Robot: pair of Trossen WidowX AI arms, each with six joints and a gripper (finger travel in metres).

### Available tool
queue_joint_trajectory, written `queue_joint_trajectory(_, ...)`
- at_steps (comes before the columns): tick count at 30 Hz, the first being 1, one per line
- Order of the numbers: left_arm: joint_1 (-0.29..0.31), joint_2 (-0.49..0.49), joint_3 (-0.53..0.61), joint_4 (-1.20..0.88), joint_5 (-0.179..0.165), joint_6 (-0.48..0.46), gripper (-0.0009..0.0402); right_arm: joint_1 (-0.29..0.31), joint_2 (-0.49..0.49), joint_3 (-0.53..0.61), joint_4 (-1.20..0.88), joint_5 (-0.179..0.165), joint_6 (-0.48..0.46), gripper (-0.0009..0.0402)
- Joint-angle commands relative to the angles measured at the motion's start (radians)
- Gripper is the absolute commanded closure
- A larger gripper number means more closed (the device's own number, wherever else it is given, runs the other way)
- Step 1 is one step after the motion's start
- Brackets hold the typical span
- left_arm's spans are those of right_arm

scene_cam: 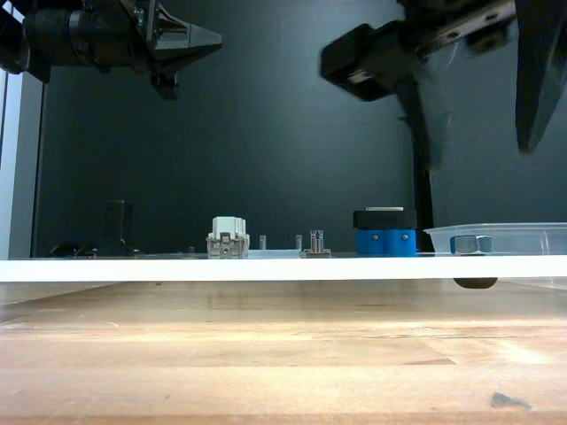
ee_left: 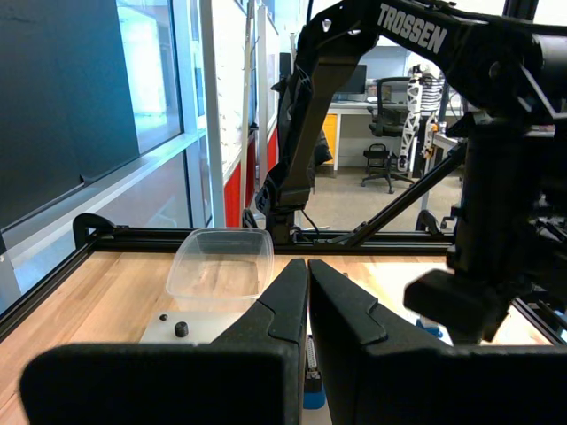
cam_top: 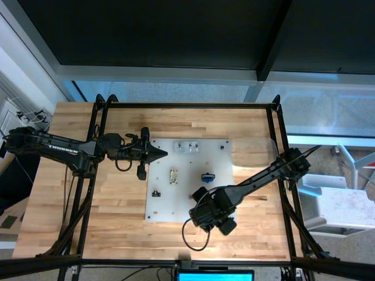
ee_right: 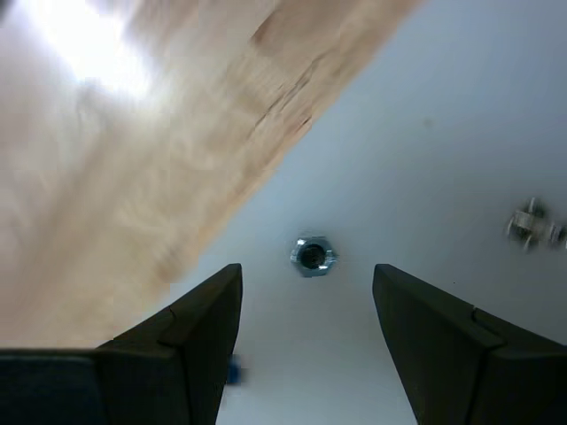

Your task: Unfasten the M12 fastener and place in the container

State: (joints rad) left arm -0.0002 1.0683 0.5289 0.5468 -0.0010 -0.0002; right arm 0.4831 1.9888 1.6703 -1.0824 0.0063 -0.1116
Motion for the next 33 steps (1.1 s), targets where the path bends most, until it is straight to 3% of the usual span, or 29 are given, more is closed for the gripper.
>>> queue_joint_trajectory(1,0.0,0.0,0.0,0.0,0.0,0.0,0.0393,0.006,-0.021,-0.014,0.0,-0.007,0.198,0.0236)
queue_joint_trajectory(8,0.0,0.0,0.0,0.0,0.0,0.0,0.0393,0.008,-0.053,-0.069,0.014,-0.009,0.426,0.0363)
queue_joint_trajectory(10,0.0,0.0,0.0,0.0,0.0,0.0,0.0393,0.009,-0.054,-0.088,0.037,-0.026,0.472,0.04)
queue_joint_trajectory(14,0.0,0.0,0.0,0.0,0.0,0.0,0.0393,0.008,-0.053,-0.13,0.108,-0.06,0.558,0.0386)
queue_joint_trajectory(20,0.0,0.0,0.0,0.0,0.0,0.0,0.0393,0.008,-0.053,-0.196,0.192,-0.064,0.622,0.0394)
queue_joint_trajectory(23,0.0,0.0,0.0,0.0,0.0,0.0,0.0393,0.008,-0.053,-0.235,0.255,-0.087,0.653,0.0394)
queue_joint_trajectory(33,0.0,0.0,0.0,0.0,0.0,0.0,0.0393,0.002,-0.053,-0.265,0.303,-0.076,0.658,0.0393)
